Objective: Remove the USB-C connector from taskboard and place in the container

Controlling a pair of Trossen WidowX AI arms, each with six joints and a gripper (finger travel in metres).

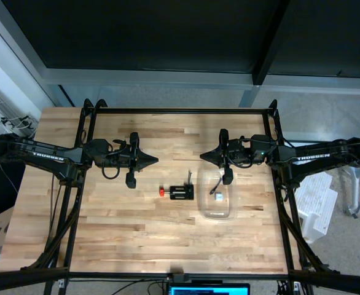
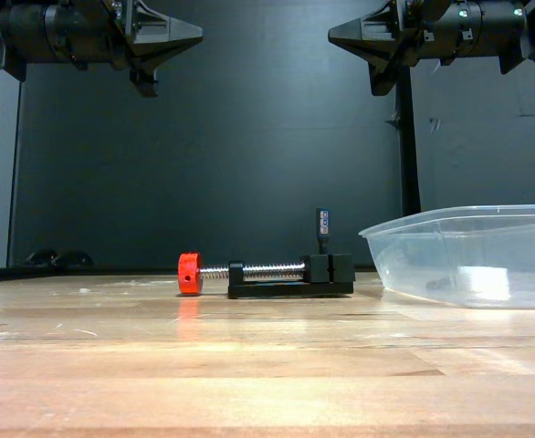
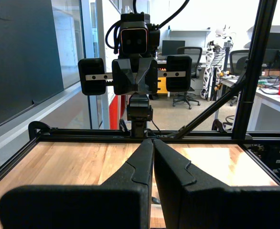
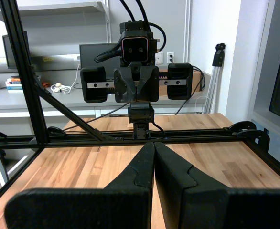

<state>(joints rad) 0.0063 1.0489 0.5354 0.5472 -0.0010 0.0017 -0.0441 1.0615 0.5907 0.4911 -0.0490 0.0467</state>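
— Nearest first: clear plastic container, shallow, glossy, rounded corners, lying below the right gripper and a little nearward; small white piece inside

— And just beside it, toward the left gripper?

— Black blocky taskboard, bright steel screw, orange-red knob. USB-C connector upright in the clamp end, thin, dark, stick-like, well below both grippers

— Fingers?

— Pressed together on both, pinching nothing, parked high over the wood table

— Advice?

— Spread the right one, drop straight over the plug, pinch its flat sides low, pull up along its axis without twisting; likely small and slippery
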